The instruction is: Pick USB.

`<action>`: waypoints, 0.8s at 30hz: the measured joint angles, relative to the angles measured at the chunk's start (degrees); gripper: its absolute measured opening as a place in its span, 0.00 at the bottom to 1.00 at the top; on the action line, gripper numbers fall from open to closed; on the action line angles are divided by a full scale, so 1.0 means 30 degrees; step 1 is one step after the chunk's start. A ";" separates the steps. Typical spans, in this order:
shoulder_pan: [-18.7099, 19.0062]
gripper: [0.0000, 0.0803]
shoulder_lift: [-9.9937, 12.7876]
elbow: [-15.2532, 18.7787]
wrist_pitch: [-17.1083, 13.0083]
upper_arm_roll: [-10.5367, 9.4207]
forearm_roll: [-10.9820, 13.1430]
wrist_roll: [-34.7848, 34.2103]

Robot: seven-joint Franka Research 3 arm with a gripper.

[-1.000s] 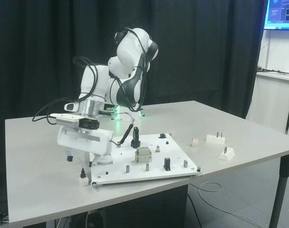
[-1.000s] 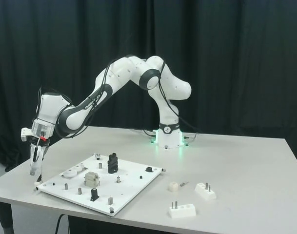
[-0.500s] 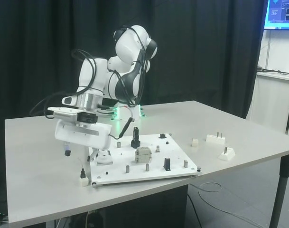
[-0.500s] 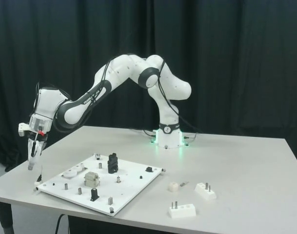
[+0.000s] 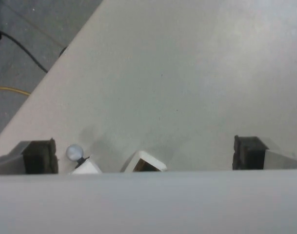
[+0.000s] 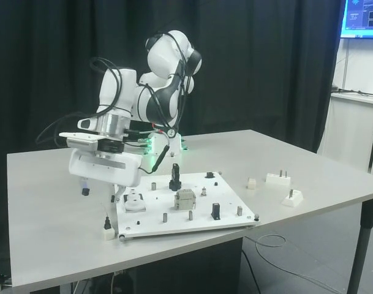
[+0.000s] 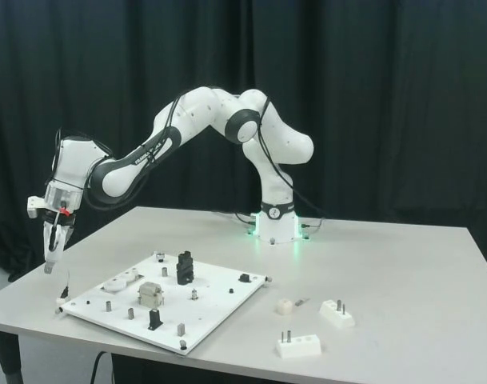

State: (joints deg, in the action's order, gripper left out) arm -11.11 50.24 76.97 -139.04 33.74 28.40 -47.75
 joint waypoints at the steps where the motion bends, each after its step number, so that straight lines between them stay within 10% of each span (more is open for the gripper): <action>1: -0.0007 1.00 -0.0011 -0.0024 0.0030 0.0000 -0.0006 0.0003; 24: -0.0301 1.00 -0.0112 -0.1080 0.1512 0.0001 -0.0358 0.5193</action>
State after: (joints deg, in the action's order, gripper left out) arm -12.01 49.90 73.73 -134.50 33.74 27.33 -32.17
